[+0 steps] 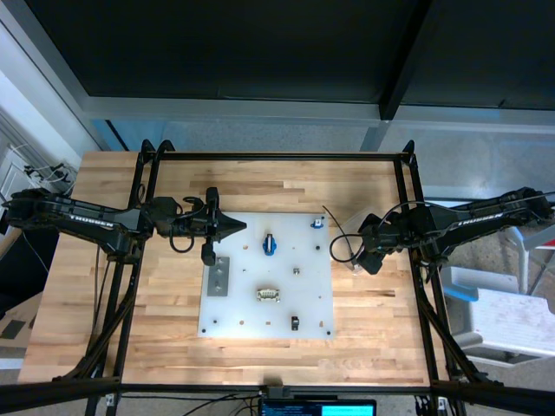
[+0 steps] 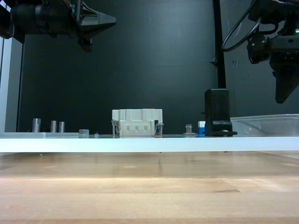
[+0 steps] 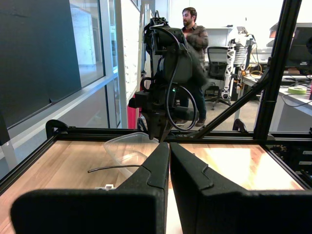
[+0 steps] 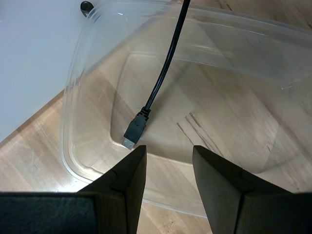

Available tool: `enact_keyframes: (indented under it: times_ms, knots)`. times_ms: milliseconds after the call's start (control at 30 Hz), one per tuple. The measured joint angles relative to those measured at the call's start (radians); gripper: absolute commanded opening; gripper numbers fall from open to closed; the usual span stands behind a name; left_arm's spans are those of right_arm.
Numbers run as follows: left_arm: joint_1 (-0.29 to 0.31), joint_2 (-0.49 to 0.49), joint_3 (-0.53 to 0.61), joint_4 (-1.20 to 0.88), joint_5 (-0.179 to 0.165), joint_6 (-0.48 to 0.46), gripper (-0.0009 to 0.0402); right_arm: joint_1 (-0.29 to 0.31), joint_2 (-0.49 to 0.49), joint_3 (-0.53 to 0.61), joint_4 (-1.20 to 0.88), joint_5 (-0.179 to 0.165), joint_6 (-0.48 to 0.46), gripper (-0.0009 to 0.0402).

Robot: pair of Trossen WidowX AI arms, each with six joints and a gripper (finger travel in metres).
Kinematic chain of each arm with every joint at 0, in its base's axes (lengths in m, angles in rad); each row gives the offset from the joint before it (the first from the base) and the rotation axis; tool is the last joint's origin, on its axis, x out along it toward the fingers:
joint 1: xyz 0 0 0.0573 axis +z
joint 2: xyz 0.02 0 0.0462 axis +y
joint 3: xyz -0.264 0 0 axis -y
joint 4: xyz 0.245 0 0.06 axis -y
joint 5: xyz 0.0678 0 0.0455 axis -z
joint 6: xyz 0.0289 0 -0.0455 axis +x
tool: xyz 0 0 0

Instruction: Remove the USB connector from the USB hub and place in the container

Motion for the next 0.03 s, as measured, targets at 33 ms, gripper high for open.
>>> enact_keyframes:
  times_ms: [33]
  knots:
    - [0.000, 0.000, 0.000, 0.000, 0.000, 0.000, 0.0001, 0.000, 0.000, 0.000, 0.000, 0.000, 0.000, 0.0130]
